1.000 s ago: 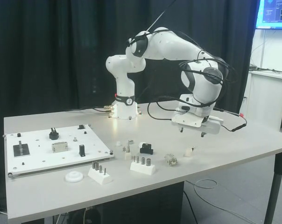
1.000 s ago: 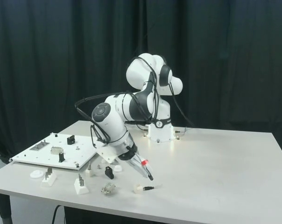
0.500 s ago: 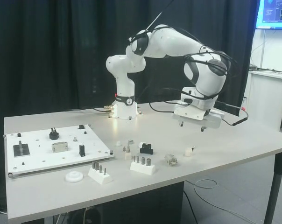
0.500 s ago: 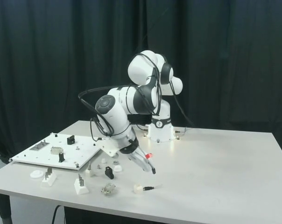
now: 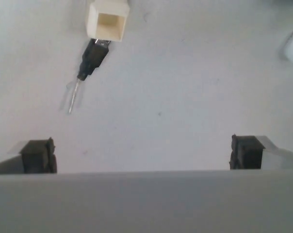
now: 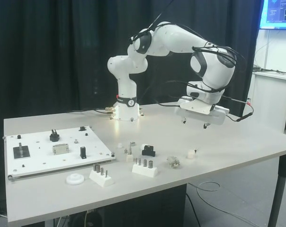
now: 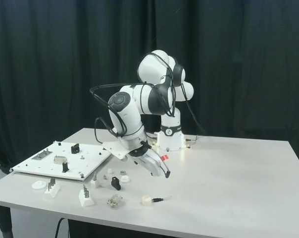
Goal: Pick BNC.
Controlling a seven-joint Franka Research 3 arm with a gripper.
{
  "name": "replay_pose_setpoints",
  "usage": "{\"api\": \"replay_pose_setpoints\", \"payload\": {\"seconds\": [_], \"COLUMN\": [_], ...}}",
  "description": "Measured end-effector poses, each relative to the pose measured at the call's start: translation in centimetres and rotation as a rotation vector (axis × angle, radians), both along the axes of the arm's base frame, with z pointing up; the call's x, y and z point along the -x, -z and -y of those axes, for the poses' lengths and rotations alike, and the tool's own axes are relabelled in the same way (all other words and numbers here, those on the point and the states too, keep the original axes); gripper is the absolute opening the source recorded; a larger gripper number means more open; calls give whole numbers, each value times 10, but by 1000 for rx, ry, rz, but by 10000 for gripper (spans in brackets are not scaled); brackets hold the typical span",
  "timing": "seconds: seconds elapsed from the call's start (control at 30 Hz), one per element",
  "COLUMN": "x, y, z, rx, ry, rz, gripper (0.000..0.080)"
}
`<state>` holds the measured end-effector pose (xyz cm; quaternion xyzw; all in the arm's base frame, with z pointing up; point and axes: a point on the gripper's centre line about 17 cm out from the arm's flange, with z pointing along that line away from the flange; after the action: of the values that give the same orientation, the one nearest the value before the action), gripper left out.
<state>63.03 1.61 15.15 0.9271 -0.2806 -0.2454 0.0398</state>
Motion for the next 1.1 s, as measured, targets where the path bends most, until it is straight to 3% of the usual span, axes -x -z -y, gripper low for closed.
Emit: {"api": "replay_pose_setpoints", "payload": {"seconds": [0.47, 1.1], "x": [-1, 8], "y": [-1, -8], "z": [15, 47], "rx": [53, 104], "ry": [-55, -138], "rz": [7, -26], "gripper": [800, 800]}}
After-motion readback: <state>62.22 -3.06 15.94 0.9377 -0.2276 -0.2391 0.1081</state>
